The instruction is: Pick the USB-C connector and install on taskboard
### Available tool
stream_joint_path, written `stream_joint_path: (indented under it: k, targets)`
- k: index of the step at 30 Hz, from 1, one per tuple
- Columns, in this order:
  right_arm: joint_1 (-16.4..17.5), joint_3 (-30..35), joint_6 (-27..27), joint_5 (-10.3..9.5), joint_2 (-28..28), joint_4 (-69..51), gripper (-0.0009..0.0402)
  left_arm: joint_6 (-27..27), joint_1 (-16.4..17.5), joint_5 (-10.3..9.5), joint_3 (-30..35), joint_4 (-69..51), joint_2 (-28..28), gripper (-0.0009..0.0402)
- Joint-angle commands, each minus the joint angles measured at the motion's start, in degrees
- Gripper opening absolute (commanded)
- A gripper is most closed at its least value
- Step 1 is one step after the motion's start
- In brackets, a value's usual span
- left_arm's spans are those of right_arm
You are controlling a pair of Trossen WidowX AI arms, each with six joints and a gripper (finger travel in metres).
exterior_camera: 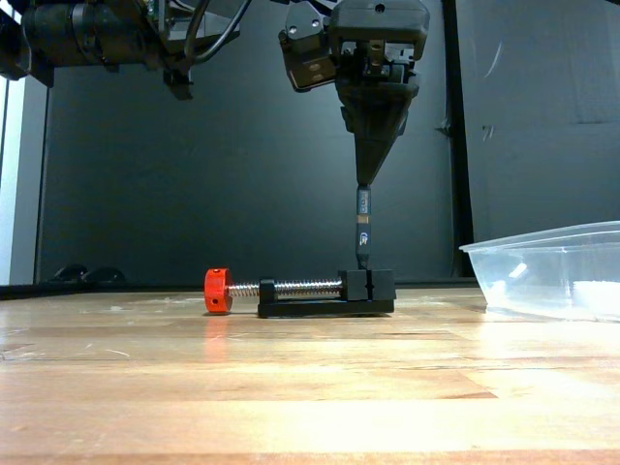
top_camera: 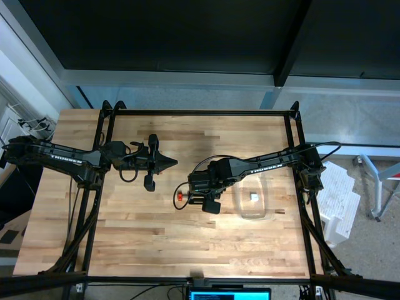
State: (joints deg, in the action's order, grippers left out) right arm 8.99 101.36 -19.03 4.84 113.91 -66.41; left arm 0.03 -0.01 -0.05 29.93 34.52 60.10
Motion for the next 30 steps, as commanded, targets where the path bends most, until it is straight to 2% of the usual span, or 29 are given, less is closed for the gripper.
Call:
stream_joint_path:
  k: [1,30]
  targets:
    - [0.0,0.0,0.13,-0.07,-0.02,0.13,0.0,0.0,0.0,0.02,0.02,0.0,0.02,0.0]
    - [0.02,-0.63,-0.02,-0.37,-0.02,0.85,0.0,0.0,0.0,0.02,0.02,0.0,0.02,0.0]
